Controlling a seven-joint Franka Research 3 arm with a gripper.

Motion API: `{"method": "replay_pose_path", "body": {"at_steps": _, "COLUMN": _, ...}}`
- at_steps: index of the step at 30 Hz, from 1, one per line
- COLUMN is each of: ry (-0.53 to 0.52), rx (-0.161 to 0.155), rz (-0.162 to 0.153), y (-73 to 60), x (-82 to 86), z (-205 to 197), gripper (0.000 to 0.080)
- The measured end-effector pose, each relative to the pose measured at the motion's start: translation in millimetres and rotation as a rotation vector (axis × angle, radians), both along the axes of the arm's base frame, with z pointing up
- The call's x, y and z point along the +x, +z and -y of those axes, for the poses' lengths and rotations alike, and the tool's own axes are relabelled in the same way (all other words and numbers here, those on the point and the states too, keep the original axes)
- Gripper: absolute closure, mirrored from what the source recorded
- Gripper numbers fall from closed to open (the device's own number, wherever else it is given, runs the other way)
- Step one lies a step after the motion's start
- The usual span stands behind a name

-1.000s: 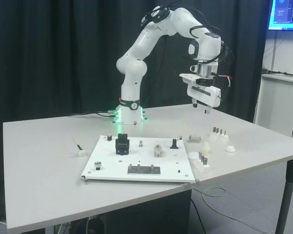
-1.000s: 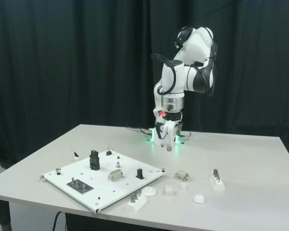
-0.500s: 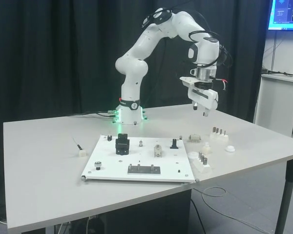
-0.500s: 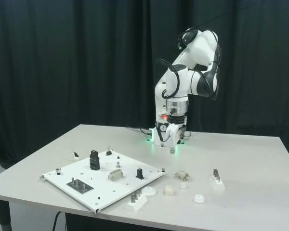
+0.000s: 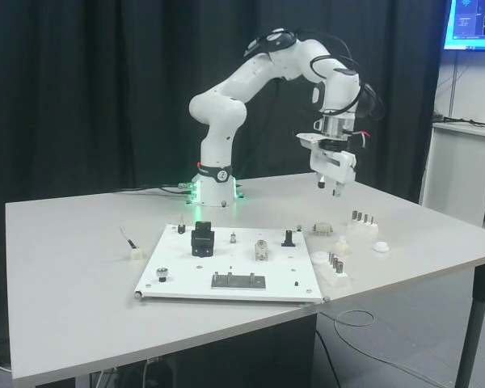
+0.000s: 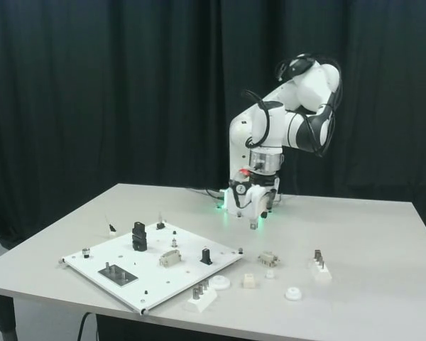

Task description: Pick waterproof.

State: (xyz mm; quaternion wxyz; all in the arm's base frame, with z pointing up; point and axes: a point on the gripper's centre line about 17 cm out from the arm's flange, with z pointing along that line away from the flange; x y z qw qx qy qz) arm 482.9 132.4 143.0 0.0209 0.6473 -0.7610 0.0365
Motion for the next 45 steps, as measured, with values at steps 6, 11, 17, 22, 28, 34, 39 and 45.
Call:
{"method": "replay_pose_path", "body": {"at_steps": 6, "ry": 0.011, "rx": -0.007, "rz": -0.004, "y": -2.3, "x": -7.6, "z": 0.1, "gripper": 0.0003}}
{"method": "replay_pose_path", "body": {"at_steps": 11, "ry": -0.006, "rx": -0.007, "rz": -0.001, "y": -4.1, "x": -11.8, "z": 1.5, "gripper": 0.0003}}
{"method": "replay_pose_path", "body": {"at_steps": 17, "ry": -0.026, "rx": 0.006, "rz": -0.002, "y": -8.9, "x": -17.2, "z": 1.7, "gripper": 0.0003}}
{"method": "replay_pose_path", "body": {"at_steps": 22, "ry": -0.049, "rx": 0.023, "rz": -0.002, "y": -13.3, "x": -21.9, "z": 0.3, "gripper": 0.0003}}
{"method": "replay_pose_path", "body": {"at_steps": 28, "ry": -0.075, "rx": 0.045, "rz": 0.002, "y": -18.7, "x": -25.8, "z": -4.6, "gripper": 0.0003}}
{"method": "replay_pose_path", "body": {"at_steps": 34, "ry": -0.077, "rx": 0.053, "rz": 0.001, "y": -26.4, "x": -28.0, "z": -10.6, "gripper": 0.0003}}
{"method": "replay_pose_path", "body": {"at_steps": 39, "ry": -0.087, "rx": 0.051, "rz": -0.002, "y": -34.3, "x": -30.1, "z": -14.8, "gripper": 0.0003}}
{"method": "replay_pose_path", "body": {"at_steps": 45, "ry": -0.119, "rx": 0.050, "rz": 0.005, "y": -43.7, "x": -30.4, "z": -20.1, "gripper": 0.0003}}
